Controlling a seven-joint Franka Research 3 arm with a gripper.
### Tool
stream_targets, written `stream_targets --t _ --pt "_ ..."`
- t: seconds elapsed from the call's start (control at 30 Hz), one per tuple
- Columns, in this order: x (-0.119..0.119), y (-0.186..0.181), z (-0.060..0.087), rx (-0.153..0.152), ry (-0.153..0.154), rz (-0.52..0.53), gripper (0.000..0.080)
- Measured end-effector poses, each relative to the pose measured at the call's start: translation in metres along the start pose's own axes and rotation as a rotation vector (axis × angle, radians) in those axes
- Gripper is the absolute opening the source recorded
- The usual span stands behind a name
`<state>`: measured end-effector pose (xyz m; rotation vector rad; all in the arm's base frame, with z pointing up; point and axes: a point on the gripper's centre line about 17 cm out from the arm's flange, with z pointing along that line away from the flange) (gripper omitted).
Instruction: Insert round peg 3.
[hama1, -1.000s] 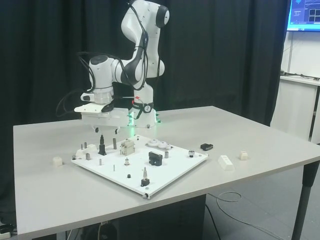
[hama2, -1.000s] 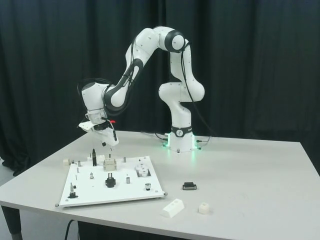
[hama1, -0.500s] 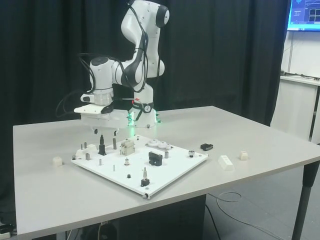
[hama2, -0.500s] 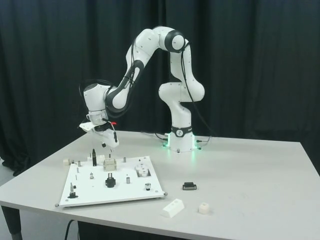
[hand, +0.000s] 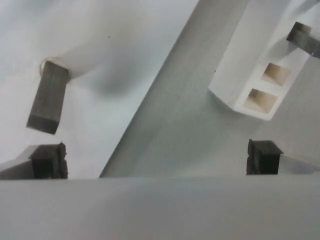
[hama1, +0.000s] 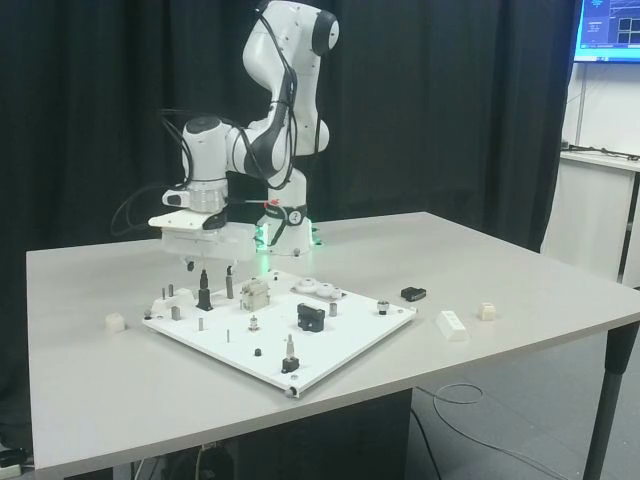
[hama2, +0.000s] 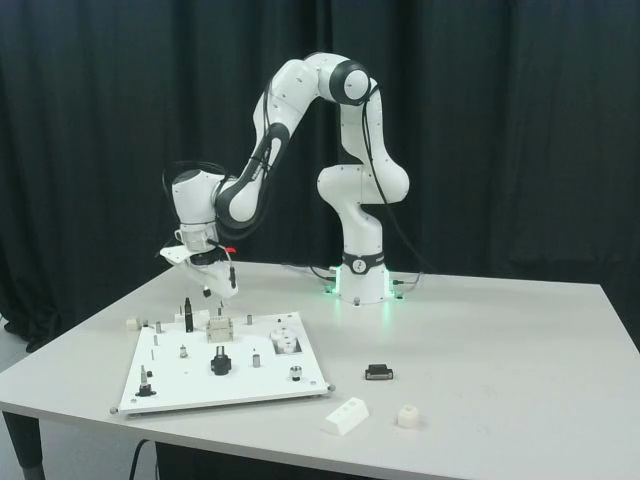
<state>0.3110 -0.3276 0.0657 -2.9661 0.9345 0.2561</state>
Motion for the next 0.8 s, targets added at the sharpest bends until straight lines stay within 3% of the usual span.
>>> stream_targets --t 0.47,0.8 --pt "0.011 -0.009 0.007 -0.003 0.042 0.009 0.0800" --pt "0.015 -0.009 0.012 -0.020 0.053 0.006 0.0800"
